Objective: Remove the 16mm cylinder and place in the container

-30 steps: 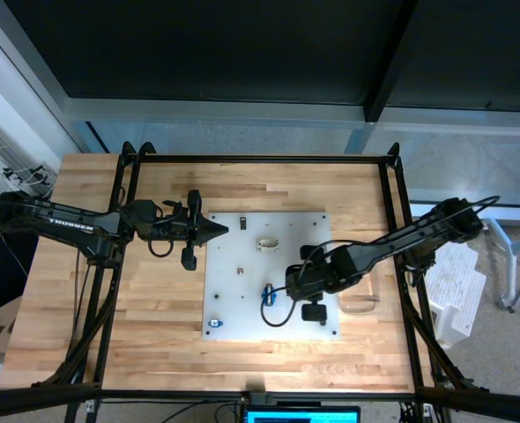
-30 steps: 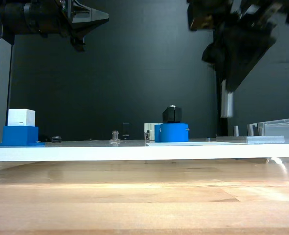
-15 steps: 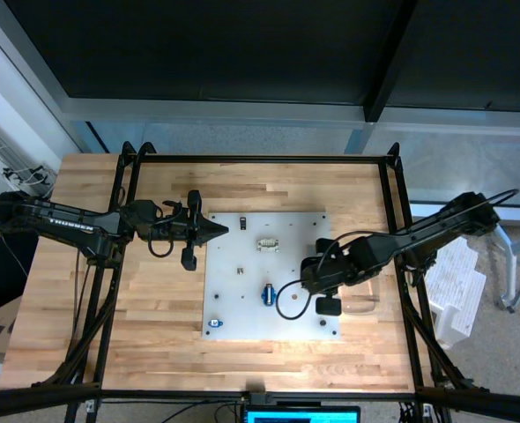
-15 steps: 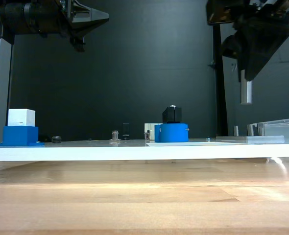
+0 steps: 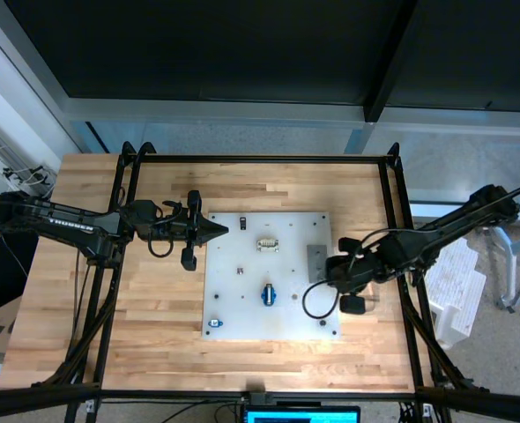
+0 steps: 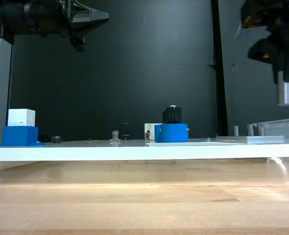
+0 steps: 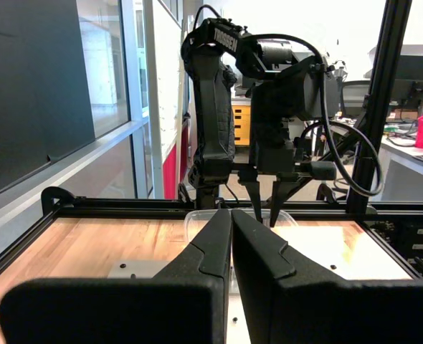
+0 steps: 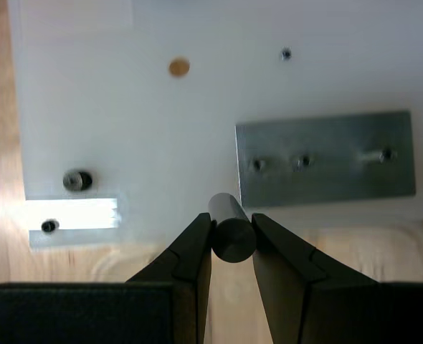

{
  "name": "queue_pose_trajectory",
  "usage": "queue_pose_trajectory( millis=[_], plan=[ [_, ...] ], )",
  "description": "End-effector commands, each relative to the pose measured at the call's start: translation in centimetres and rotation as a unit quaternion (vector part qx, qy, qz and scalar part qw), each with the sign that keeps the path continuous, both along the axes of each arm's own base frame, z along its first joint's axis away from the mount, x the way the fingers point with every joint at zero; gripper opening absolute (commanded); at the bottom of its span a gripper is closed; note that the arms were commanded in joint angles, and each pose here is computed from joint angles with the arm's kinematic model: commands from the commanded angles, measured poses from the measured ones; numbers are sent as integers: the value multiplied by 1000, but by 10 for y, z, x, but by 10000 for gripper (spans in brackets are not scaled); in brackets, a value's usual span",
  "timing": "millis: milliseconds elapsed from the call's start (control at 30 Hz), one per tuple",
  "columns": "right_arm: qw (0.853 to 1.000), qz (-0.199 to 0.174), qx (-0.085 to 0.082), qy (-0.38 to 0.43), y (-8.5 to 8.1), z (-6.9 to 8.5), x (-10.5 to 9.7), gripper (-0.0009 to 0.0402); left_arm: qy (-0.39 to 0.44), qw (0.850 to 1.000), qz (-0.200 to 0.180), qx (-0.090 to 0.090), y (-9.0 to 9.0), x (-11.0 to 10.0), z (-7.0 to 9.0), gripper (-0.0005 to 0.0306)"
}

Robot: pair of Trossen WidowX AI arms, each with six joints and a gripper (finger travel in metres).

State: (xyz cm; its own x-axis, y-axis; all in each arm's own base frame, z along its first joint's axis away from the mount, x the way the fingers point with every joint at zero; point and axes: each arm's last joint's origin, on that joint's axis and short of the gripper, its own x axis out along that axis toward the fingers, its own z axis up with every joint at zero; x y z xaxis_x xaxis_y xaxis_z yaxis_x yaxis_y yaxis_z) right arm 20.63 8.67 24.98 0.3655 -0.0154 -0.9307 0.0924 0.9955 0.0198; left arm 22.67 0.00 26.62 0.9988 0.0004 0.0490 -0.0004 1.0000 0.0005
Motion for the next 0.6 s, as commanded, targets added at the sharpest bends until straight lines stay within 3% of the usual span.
queue_pose_trajectory(
  millis=[33, 600],
  plan=[
    [1000, -4, 2, 1, -3, -4, -9, 0, 0, 1000, 0, 0, 0, 0, 0, 0],
    [999, -14, -9, 34, -20, -27, -51, 0, 0, 1000, 0, 0, 0, 0, 0, 0]
  ],
)
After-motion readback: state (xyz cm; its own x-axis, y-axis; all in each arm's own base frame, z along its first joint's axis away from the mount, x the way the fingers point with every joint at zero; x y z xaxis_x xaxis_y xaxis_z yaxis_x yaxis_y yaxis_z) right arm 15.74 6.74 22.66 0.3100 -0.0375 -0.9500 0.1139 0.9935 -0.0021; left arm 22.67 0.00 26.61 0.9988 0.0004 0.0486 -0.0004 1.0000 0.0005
